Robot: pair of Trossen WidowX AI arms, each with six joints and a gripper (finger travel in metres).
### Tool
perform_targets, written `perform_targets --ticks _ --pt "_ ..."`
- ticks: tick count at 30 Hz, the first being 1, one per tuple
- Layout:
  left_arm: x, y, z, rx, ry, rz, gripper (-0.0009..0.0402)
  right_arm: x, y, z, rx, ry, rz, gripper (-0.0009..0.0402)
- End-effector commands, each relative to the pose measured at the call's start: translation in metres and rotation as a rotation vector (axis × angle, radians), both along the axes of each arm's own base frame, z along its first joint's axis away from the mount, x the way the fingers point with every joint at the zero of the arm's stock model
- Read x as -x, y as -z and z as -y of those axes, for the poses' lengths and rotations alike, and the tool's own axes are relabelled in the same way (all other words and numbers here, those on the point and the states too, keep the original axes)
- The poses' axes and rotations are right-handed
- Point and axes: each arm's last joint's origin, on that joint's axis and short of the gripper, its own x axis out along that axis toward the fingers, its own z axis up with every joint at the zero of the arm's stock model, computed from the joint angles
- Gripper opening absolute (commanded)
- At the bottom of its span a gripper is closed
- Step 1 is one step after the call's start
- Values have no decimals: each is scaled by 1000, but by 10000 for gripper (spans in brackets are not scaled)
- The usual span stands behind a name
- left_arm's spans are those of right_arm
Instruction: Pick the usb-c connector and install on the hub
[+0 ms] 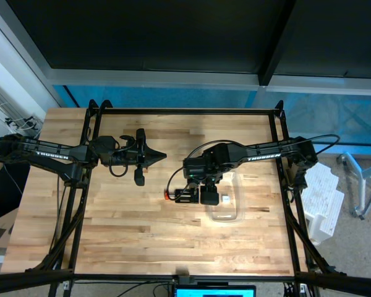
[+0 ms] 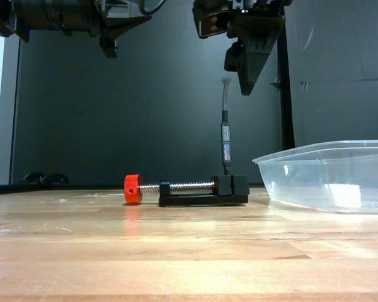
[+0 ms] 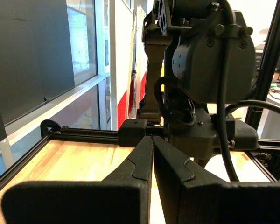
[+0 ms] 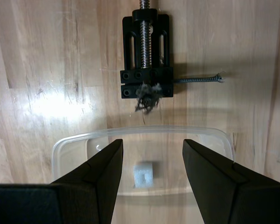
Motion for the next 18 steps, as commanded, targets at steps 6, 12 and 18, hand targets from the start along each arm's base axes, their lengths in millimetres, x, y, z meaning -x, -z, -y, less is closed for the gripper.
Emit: perform_targets --ticks 6,12,18 --pt "0 0 0 0 0 0 0 13 9 0 -7 -4 58 177" --pt "0 0 0 0 0 0 0 15 11 0 -7 -4 56 177" --pt "0 0 0 0 -1 0 0 14 11 0 -7 -3 62 177"
